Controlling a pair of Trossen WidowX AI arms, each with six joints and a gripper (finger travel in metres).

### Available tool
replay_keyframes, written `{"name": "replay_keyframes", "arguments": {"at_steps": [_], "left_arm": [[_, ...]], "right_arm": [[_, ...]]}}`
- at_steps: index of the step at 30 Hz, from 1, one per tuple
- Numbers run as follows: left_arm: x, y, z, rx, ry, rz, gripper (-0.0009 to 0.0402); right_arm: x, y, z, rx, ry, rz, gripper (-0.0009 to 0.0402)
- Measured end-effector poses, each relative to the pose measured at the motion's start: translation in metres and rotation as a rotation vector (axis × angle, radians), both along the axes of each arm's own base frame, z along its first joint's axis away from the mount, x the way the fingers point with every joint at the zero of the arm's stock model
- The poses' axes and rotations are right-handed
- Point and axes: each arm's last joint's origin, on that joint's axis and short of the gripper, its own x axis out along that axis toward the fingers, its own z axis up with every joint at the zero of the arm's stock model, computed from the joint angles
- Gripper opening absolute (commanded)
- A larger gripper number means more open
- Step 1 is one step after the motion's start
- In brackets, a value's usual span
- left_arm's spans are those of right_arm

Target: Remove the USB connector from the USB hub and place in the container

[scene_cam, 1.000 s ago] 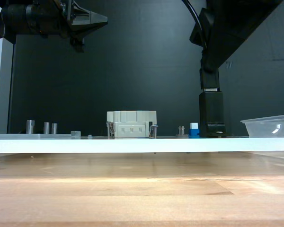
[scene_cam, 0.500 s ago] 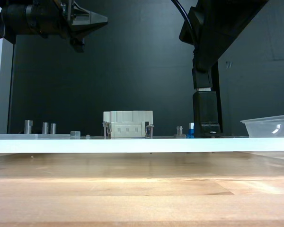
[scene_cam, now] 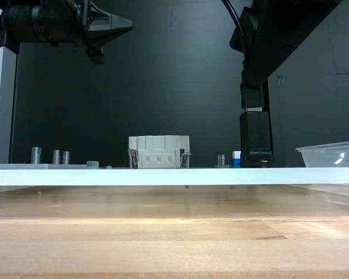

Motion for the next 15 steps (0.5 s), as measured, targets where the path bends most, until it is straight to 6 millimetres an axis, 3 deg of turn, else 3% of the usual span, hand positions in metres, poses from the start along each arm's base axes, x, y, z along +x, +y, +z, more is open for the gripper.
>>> {"name": "replay_keyframes", "arguments": {"at_steps": [6,15], "left_arm": [[0.0,0.0,0.0,0.0,0.0,0.0,0.0001],[0.0,0.0,0.0,0.0,-0.001,0.0,0.0001]], "right_arm": [[-0.01,-0.002,0.007,0.009,-0.088,-0.018,0.0],[-0.014,-0.002,0.006,0.015,-0.071,0.0,0.0]]}}
